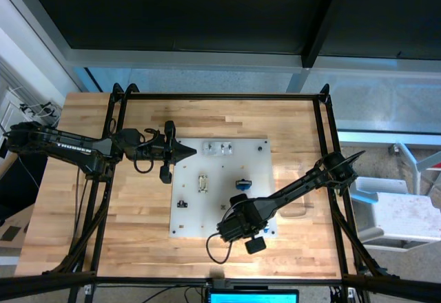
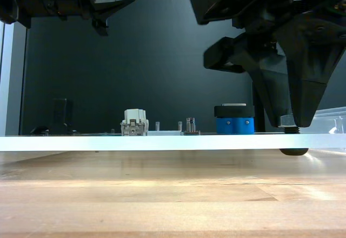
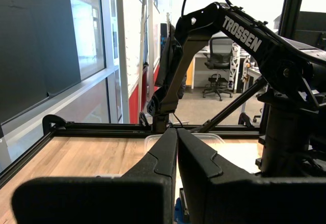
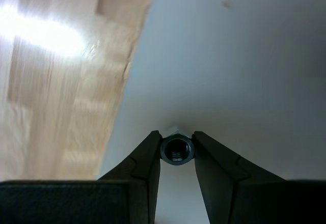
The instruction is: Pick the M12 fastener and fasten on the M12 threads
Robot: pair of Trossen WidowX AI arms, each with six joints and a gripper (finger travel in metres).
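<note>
We are seeing the right gripper reaching down over the board at its near right edge, and its two fingers are pinching the nut between their tips, one on each side, with the nut's threaded hole facing the wrist camera and white board showing behind it. In the low view the fingertips are hanging just above the board, and a short ribbed dark piece, the stud, is poking out right beneath them. We are not able to tell whether the nut is sitting on the stud or only hovering over it, since the fingers are hiding the join, and in the high view the arm is covering the nut. The clear tray is lying off the board's right edge, behind the gripper in the low view. The left gripper is hovering high over the board's far left edge, well apart from the nut, and its fingers are pressing together with nothing between them. A blue block is standing mid-board toward the right, a grey-white connector is standing left of it, and the board is lying on the wooden table
</note>
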